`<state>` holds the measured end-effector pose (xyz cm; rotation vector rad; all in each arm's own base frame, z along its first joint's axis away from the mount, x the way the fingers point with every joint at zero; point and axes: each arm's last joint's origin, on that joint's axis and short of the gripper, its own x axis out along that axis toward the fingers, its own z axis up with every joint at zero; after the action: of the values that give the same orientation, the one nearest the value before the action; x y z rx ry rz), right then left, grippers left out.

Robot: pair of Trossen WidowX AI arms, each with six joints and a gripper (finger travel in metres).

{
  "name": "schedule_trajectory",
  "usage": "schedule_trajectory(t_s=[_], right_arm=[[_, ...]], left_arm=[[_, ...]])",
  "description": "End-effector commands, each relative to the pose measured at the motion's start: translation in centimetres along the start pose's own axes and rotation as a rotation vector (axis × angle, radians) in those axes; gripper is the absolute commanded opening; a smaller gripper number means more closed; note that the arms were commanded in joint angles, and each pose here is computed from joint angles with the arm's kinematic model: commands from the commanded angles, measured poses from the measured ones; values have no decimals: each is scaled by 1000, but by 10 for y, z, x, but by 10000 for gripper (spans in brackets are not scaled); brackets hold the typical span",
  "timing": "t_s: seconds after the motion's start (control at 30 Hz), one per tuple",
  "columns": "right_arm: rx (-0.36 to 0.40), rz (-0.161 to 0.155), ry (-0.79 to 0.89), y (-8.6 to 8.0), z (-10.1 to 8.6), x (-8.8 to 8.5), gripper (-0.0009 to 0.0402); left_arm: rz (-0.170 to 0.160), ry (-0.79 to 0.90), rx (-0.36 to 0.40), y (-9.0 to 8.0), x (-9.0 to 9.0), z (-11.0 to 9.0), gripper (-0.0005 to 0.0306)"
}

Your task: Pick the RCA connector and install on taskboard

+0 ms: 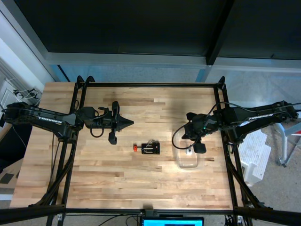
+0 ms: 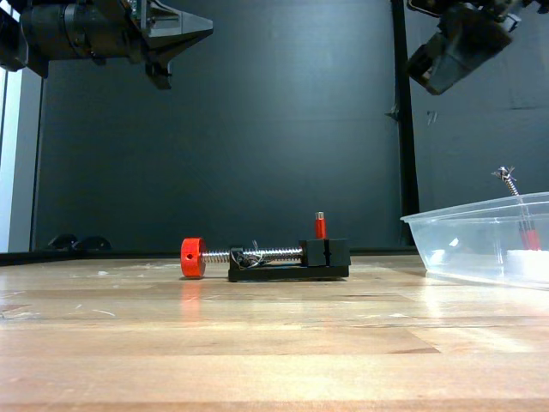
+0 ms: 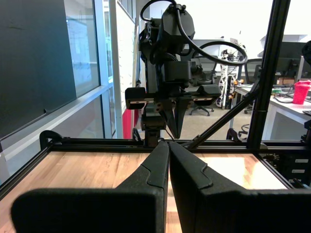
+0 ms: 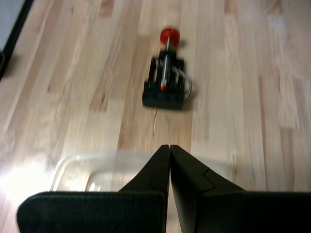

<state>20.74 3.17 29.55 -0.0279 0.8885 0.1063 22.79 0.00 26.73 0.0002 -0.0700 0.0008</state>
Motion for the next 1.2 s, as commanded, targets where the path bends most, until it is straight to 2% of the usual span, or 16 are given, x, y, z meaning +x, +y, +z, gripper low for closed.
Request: schedule_trajectory(t_s=[0.03, 0.2, 0.53, 0.87, 1.0, 1.2], right_arm=[[0, -11, 55, 4, -5, -2, 0], [3, -6, 129, 8, -12, -3, 0], [49, -17, 285, 14, -28, -6, 0], [63, -21, 328, 17, -36, -4, 3], [76, -34, 349, 17, -41, 0, 33], [112, -50, 377, 17, -50, 8, 114]], left_arm=[[0, 0, 0, 0, 0, 0, 0], [0, 0, 0, 0, 0, 0, 0], [0, 0, 0, 0, 0, 0, 0], [0, 0, 0, 0, 0, 0, 0], [0, 0, 0, 0, 0, 0, 0], [0, 0, 0, 0, 0, 0, 0]])
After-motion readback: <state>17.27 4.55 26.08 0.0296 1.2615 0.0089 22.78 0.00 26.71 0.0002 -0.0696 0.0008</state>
